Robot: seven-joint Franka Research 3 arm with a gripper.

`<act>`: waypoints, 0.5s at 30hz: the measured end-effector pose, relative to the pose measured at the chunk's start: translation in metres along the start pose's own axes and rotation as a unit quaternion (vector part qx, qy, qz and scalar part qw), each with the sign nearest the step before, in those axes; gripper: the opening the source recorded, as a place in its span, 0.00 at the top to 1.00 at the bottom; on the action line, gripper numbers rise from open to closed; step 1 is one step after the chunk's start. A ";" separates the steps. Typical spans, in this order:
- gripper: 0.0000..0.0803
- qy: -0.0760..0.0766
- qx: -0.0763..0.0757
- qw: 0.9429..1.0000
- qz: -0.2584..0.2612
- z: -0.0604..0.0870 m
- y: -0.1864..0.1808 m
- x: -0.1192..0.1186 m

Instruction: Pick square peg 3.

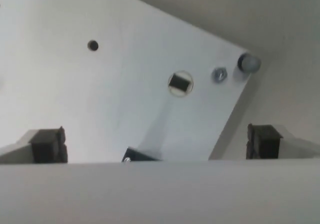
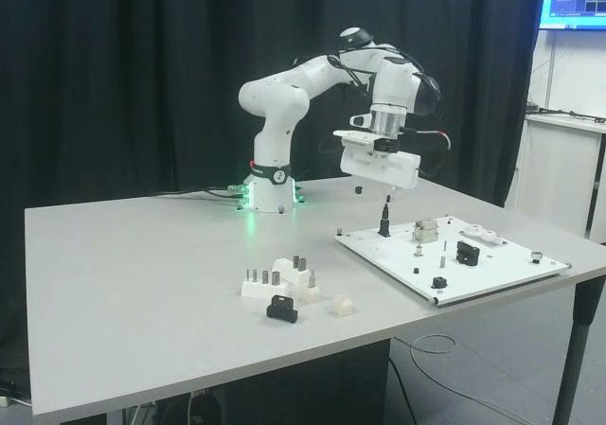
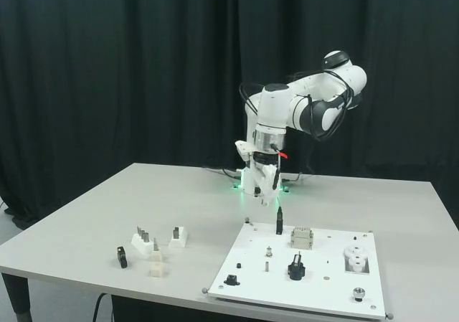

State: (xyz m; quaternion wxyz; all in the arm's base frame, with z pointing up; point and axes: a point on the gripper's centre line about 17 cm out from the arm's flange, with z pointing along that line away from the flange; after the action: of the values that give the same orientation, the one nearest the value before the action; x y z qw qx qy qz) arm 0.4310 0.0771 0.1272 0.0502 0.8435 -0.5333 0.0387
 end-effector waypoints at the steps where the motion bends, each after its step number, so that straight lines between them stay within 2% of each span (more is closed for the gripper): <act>1: 0.00 0.000 0.000 1.000 -0.007 0.000 0.001 0.002; 8: 0.00 0.001 -0.003 0.998 -0.058 0.004 0.012 0.021; 15: 0.00 -0.003 -0.008 0.993 -0.116 0.008 0.026 0.041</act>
State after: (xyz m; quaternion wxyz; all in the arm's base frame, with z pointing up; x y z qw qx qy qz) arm 0.4254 0.0283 0.1254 0.0593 0.8994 -0.4324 0.0262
